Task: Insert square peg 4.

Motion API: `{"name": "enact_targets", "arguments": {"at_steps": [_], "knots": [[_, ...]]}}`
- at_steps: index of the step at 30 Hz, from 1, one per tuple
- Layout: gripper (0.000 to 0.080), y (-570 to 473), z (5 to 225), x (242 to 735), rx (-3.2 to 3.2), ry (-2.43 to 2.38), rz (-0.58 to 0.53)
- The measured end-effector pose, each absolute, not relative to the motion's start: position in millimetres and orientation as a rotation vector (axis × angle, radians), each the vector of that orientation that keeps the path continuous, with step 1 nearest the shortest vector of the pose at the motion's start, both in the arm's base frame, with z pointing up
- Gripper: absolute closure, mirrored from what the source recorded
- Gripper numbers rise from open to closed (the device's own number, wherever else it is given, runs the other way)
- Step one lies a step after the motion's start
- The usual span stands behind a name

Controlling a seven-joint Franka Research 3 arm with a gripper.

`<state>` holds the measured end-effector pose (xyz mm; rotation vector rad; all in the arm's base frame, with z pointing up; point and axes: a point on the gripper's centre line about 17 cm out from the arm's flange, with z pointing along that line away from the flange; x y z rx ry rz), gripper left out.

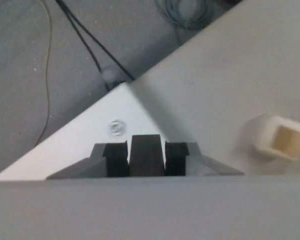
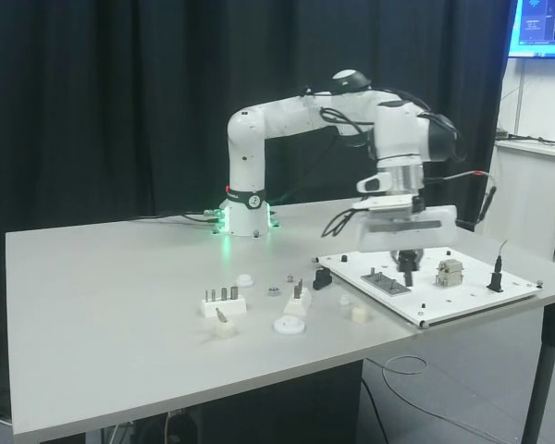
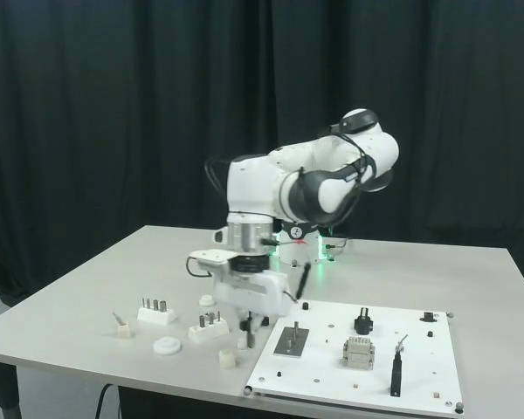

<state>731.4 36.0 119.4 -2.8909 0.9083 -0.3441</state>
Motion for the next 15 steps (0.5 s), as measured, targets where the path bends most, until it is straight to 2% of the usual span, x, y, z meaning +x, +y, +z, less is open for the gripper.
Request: {"name": "enact_targets", "arguments": {"at_steps": [15], "knots": [[0.0647, 119.4, 118.4, 749.6, -2.938, 0.857, -0.355]]}}
